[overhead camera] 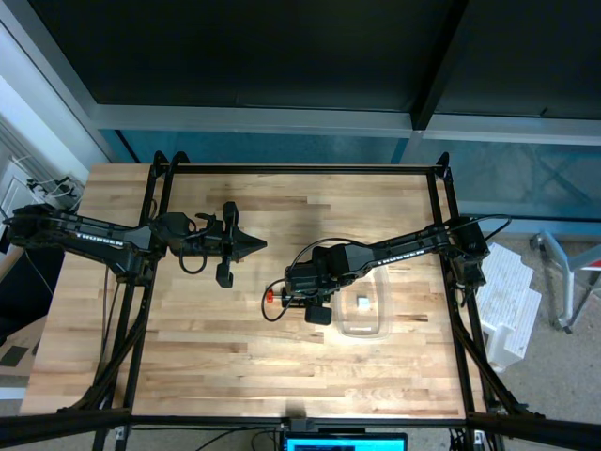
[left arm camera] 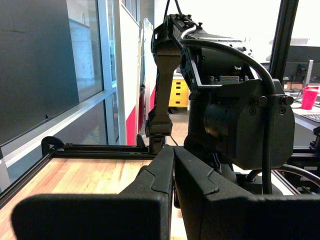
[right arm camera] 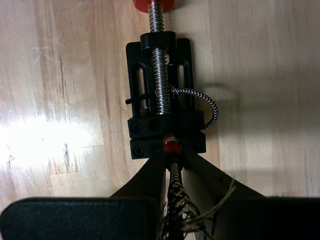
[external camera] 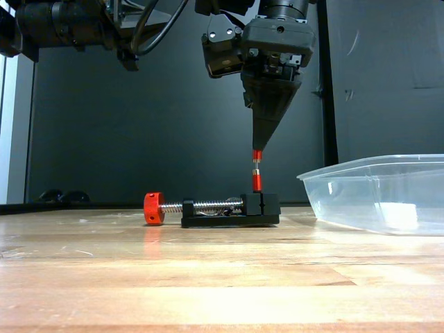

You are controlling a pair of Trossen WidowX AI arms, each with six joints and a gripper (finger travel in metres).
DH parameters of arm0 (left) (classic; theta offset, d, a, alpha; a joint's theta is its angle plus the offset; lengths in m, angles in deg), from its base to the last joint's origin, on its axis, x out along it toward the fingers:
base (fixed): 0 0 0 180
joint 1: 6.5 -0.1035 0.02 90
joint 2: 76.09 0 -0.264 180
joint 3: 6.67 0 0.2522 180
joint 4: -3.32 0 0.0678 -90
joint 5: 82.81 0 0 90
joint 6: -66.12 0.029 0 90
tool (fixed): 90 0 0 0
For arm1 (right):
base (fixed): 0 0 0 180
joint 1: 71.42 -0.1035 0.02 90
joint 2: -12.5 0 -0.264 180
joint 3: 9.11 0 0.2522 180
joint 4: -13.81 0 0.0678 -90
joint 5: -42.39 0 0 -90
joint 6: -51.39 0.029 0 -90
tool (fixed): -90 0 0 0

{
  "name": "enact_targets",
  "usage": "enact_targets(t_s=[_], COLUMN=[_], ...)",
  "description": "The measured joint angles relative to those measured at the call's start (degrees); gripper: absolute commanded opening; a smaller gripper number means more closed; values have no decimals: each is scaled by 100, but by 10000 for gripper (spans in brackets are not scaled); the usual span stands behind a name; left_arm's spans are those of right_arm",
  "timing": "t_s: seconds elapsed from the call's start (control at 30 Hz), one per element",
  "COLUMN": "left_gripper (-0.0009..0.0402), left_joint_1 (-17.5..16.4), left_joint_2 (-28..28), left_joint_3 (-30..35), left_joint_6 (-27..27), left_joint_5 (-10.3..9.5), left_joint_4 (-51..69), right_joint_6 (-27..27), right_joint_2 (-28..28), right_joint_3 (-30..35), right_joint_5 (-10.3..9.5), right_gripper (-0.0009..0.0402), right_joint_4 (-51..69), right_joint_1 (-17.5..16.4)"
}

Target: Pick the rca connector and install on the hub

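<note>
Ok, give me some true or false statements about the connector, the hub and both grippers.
1. The right gripper holds the rca connector upright over the hub. True.
2. The left gripper hangs over the hub. False: it is off to the left, shut, empty.
3. The hub's red knob points away from the clear tray. True.
4. The tray holds the connector. False: it holds only a white cube.

Even overhead light on the pale wooden desk; white glare patch beside the small black rectangular hub. Closed left hand, well apart from the hub, silhouetted against an overexposed bright room; right hand, pinching the tiny red-collared rca connector at the hub, soft-focused.
</note>
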Motion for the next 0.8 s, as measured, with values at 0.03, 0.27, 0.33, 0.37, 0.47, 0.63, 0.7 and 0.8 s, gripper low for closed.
enact_targets(t_s=[0.03, 0.27, 0.33, 0.37, 0.47, 0.63, 0.7, 0.8], left_gripper=[0, 0, 0, 0, 0, 0, 0, 0], left_joint_1=[0, 0, 0, 0, 0, 0, 0, 0], left_joint_2=[0, 0, 0, 0, 0, 0, 0, 0], left_joint_3=[2, 2, 0, 2, 2, 0, 0, 2], left_joint_6=[-2, 0, -2, -2, -2, -2, 0, -2], left_joint_5=[-2, 0, -2, -2, 0, -2, 0, 0], left_joint_4=[0, 0, 0, 0, 0, 0, 0, 0], right_joint_6=[0, 0, -2, -2, -2, -7, -7, -7], right_joint_2=[-2, 7, 26, 44, 76, 188, 210, 221], right_joint_3=[0, 0, 0, 0, 4, 0, -17, -61], right_joint_5=[0, 13, 52, 68, 63, 26, 24, 24], right_gripper=[0, 0, 0, 0, 0, 0, 0, 0], right_joint_4=[2, 4, -2, -9, -28, -96, -114, -142], right_joint_1=[2, 2, 0, -2, 0, 0, 0, 0])
